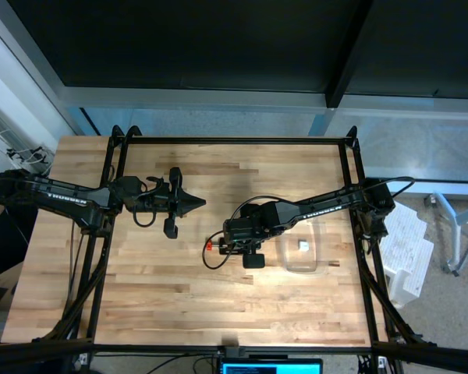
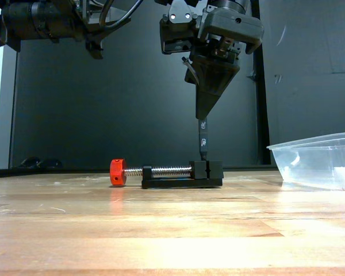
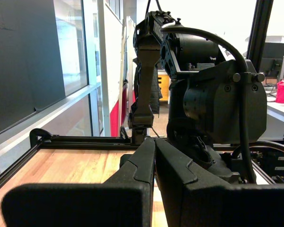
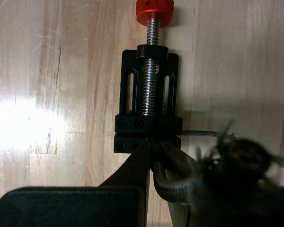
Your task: Pick the USB-C connector and install on taskboard
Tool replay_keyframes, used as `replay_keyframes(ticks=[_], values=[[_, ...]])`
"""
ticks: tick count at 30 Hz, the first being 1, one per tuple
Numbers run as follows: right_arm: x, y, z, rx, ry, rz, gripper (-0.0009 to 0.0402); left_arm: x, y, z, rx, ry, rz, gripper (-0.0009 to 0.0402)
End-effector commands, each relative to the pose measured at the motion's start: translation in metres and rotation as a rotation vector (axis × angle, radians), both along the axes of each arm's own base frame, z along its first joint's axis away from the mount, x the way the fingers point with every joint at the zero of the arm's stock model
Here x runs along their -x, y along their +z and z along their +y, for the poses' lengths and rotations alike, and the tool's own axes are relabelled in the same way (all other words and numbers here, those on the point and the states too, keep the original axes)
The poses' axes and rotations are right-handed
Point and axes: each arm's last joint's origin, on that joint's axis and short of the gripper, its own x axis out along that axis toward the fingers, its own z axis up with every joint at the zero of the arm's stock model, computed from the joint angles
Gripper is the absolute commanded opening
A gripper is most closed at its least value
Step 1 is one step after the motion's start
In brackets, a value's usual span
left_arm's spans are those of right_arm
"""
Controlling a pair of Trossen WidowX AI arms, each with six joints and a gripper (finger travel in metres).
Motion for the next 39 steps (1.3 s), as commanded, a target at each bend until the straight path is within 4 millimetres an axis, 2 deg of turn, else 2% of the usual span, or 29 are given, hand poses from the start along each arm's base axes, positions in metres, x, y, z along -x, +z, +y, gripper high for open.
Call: replay_keyframes(ticks=[1, 14, 23, 32, 36, 39], values=[[0.0, -0.004, 0.0, 0.002, 0.007, 0.017, 0.0, 0.0, 0.0, 0.0, 0.0, 0.0, 0.0, 0.0], [0.001, -0.001, 0.0, 0.01, 0.012, 0.006, 0.001, 0.0, 0.0, 0.0, 0.0, 0.0, 0.0, 0.0], [0.002, 0.005, 0.0, 0.007, 0.012, -0.011, 0.0102, 0.0, 0.0, 0.0, 0.0, 0.0, 0.0, 0.0], [0.014, 0.03, -0.002, -0.001, 0.013, -0.054, 0.0207, 0.0, 0.0, 0.0, 0.0, 0.0, 0.0, 0.0], [0.023, 0.043, -0.004, -0.003, 0.012, -0.06, 0.0238, 0.0, 0.0, 0.0, 0.0, 0.0, 0.0, 0.0], [0.028, 0.05, -0.005, -0.003, 0.012, -0.063, 0.0246, 0.0, 0.0, 0.0, 0.0, 0.0, 0.0, 0.0]])
